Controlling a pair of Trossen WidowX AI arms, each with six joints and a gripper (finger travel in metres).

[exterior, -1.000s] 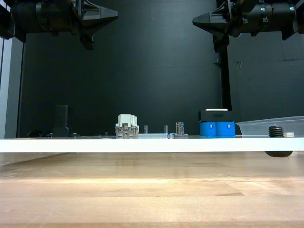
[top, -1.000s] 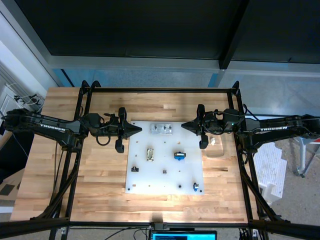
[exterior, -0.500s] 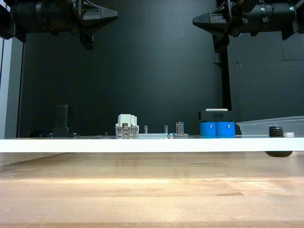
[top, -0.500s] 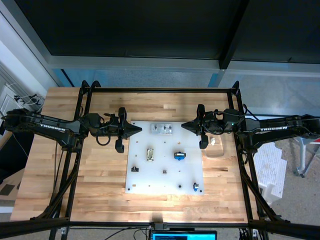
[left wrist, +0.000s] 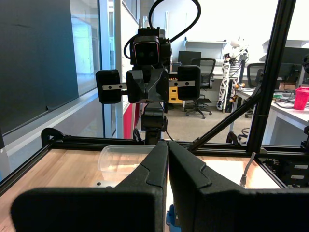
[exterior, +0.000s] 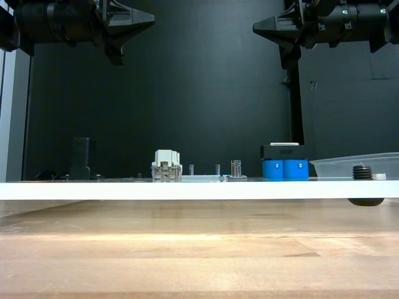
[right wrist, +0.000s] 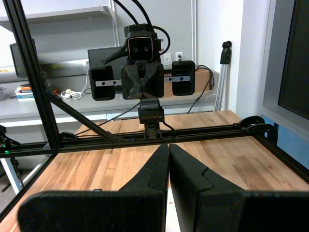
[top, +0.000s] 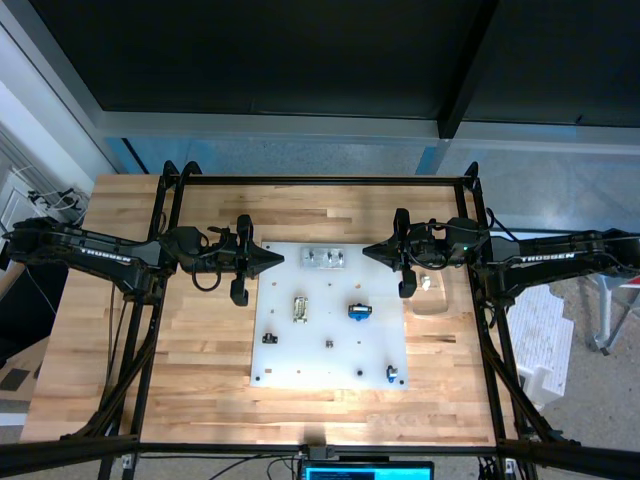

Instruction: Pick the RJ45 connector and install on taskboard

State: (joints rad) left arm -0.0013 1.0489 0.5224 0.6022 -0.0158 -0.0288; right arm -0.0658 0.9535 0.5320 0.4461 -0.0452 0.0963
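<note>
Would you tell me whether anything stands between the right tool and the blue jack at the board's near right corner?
Nothing visible does. The right tool hangs high over the white board's far right part; only bare board lies between it and the blue jack. The left tool is parked opposite.

connector: too small to locate | blue jack (top: 391, 375): occupancy unreadable | clear tray (exterior: 340, 168), left gripper (exterior: 149, 20), right gripper (exterior: 257, 27): edge-cropped, low view

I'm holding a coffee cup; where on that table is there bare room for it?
Bare wood lies left of the white board and along its near edge. Crowded: the board, and the clear tray right of it. The left gripper and right gripper hang shut above its far edge.
</note>
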